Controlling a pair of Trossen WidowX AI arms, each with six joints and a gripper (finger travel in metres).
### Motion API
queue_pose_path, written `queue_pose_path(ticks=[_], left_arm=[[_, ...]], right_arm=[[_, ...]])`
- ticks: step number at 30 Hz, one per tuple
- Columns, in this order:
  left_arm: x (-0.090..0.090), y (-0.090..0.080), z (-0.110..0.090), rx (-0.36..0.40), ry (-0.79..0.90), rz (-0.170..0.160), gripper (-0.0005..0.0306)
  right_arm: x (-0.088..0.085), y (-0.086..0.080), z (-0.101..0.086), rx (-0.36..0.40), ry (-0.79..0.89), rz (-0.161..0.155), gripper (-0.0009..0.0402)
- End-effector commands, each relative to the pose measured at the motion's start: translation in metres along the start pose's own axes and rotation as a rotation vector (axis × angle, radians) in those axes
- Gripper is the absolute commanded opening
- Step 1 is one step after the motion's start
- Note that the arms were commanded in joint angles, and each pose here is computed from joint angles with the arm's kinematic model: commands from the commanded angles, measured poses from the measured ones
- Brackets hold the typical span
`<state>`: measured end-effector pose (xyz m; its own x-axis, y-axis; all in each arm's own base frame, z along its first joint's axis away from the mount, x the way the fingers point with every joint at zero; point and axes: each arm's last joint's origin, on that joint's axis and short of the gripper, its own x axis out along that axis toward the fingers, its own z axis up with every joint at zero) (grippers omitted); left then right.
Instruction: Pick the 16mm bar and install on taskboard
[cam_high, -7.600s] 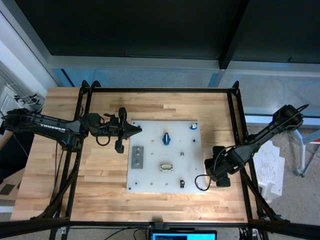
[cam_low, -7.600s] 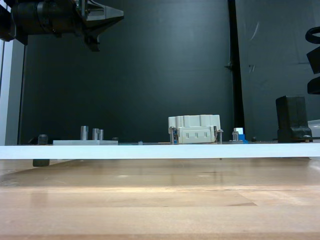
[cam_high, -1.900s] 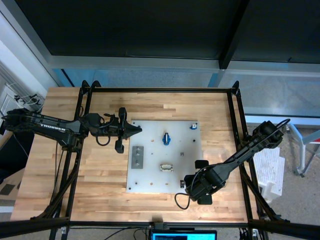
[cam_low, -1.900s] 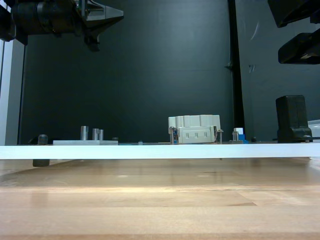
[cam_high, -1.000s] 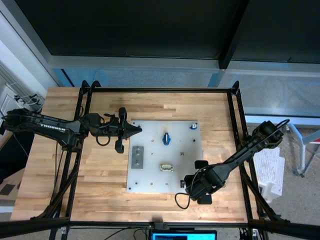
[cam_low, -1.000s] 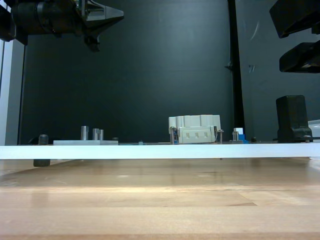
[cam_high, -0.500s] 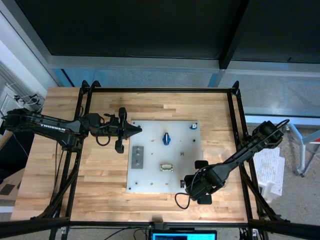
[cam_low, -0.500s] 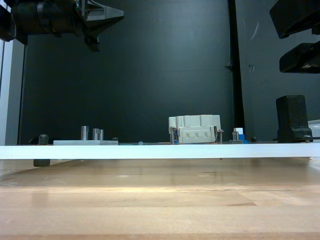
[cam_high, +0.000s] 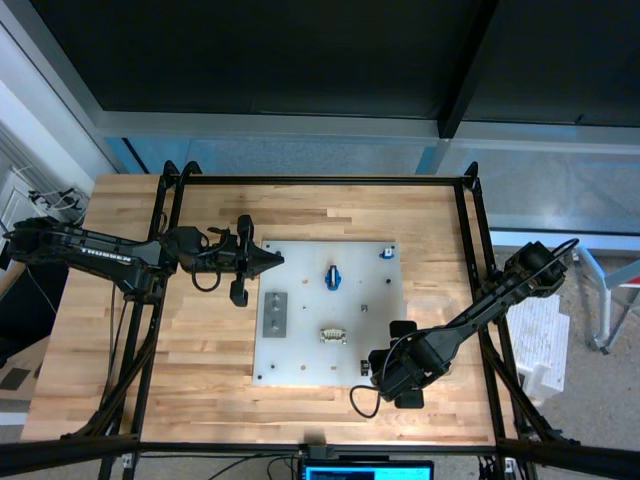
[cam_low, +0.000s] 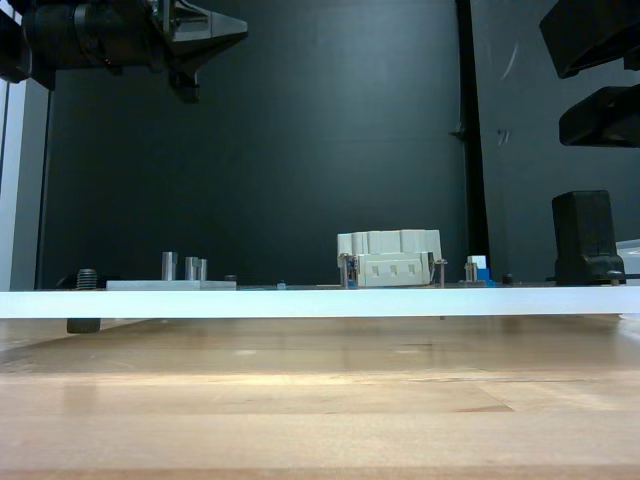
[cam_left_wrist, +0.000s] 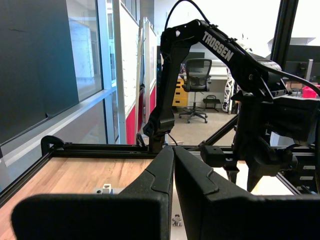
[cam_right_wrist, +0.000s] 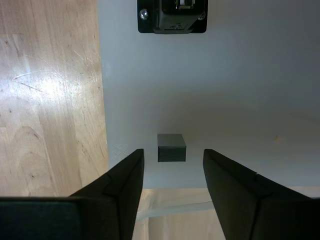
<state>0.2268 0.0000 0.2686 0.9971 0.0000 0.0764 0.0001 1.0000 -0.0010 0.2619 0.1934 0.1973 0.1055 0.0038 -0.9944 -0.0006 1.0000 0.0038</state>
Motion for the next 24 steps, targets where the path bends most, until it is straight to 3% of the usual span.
queue_pose_path(ticks=[1, 7, 19, 24], left_arm=[[0.000, 0.000, 0.000, 0.000, 0.000, 0.000, 0.0000], [0.000, 0.000, 0.000, 0.000, 0.000, 0.000, 0.0000], [0.000, 0.000, 0.000, 0.000, 0.000, 0.000, 0.0000], [0.000, 0.000, 0.000, 0.000, 0.000, 0.000, 0.0000]], right_arm=[[-0.001, 0.000, 0.000, 0.001, -0.004, 0.003, 0.0187], [-0.006, 0.000, 0.000, 0.001, -0.007, 0.005, 0.0211], [-0.036, -0.005, -0.003, 0.005, -0.067, 0.049, 0.0236], [-0.040, -0.007, -0.005, 0.005, -0.063, 0.045, 0.0236]])
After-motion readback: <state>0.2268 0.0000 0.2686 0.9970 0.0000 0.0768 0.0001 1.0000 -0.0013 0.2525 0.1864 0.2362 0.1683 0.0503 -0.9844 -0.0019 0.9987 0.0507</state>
